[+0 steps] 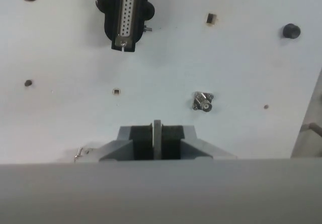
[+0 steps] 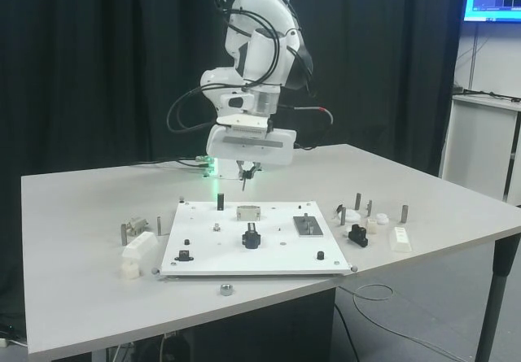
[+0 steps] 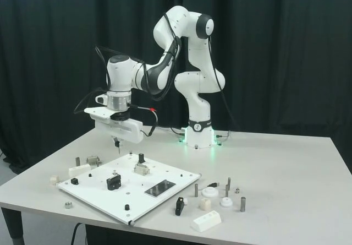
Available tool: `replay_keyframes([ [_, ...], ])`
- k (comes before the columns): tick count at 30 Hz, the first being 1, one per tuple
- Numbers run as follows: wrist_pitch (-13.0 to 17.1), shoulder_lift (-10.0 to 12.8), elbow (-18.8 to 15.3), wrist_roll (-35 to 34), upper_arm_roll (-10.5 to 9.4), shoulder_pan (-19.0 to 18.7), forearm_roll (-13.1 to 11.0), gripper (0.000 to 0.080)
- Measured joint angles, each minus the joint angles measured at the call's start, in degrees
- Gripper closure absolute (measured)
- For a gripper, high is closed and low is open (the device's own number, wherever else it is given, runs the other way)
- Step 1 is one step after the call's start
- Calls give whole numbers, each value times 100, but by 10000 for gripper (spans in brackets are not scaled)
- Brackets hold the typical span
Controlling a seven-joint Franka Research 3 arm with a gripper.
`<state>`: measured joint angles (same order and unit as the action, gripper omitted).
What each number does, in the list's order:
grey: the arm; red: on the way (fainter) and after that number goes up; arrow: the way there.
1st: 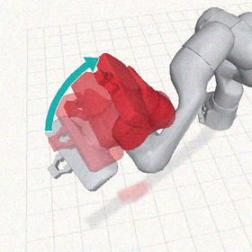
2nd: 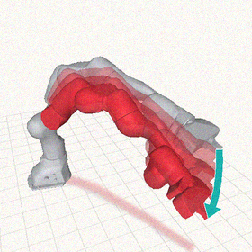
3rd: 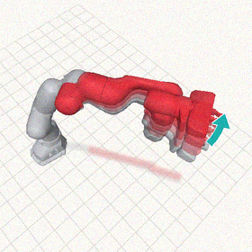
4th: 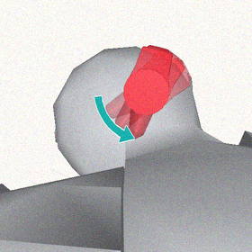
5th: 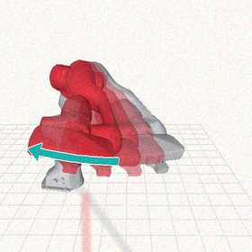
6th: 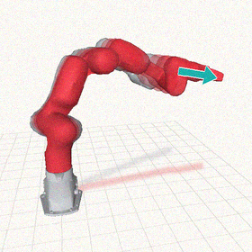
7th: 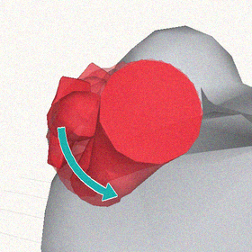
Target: Place square peg 1.
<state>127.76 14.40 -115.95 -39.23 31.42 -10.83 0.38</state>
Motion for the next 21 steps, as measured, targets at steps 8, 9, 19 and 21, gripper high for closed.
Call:
replay_keyframes([
  [8,-98,3,89,0,-2,-2,1,771],
  [9,-111,3,98,0,-2,-2,1,771],
  [19,-144,4,141,0,-6,-3,1,771],
  [21,-145,4,145,0,-7,-4,1,771],
])
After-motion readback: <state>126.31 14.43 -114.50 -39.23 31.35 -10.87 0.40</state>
